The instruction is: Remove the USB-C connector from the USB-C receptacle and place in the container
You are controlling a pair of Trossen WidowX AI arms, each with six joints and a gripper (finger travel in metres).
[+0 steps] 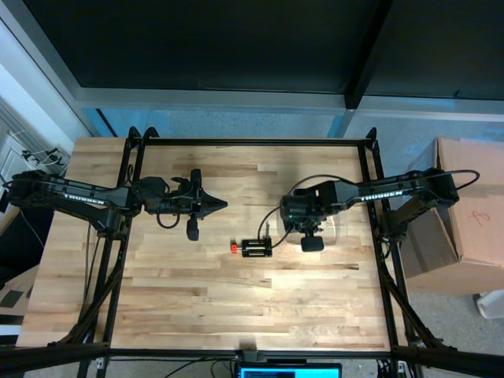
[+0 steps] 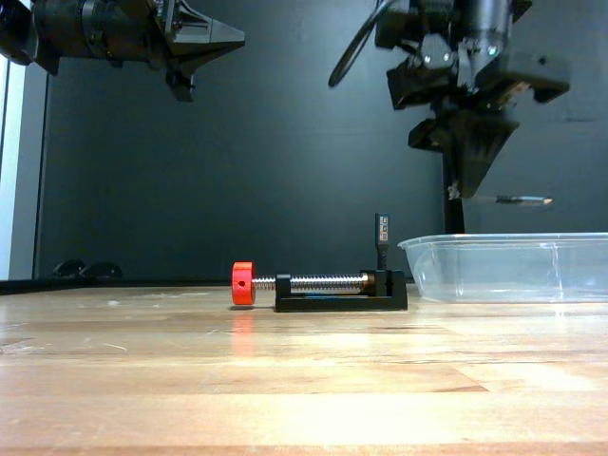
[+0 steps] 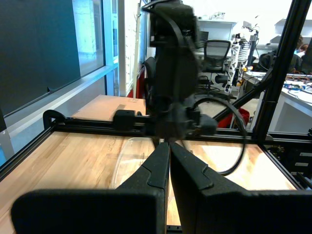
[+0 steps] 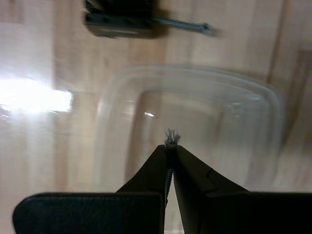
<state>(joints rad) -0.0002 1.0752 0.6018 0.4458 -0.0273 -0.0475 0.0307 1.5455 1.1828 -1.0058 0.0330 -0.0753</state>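
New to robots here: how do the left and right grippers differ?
The left gripper lies level, high over the table; the right gripper points down above the container. The left gripper holds nothing; the right gripper pinches a frayed piece, apparently the USB-C connector. Both are black and shut.

Left arm (image 1: 79, 198) and right arm (image 1: 394, 187): matte black, white TROSSEN lettering, looping black cables. Left tool (image 3: 169, 146) and right tool (image 4: 169, 148): paired black fingers tapering to wedge tips.
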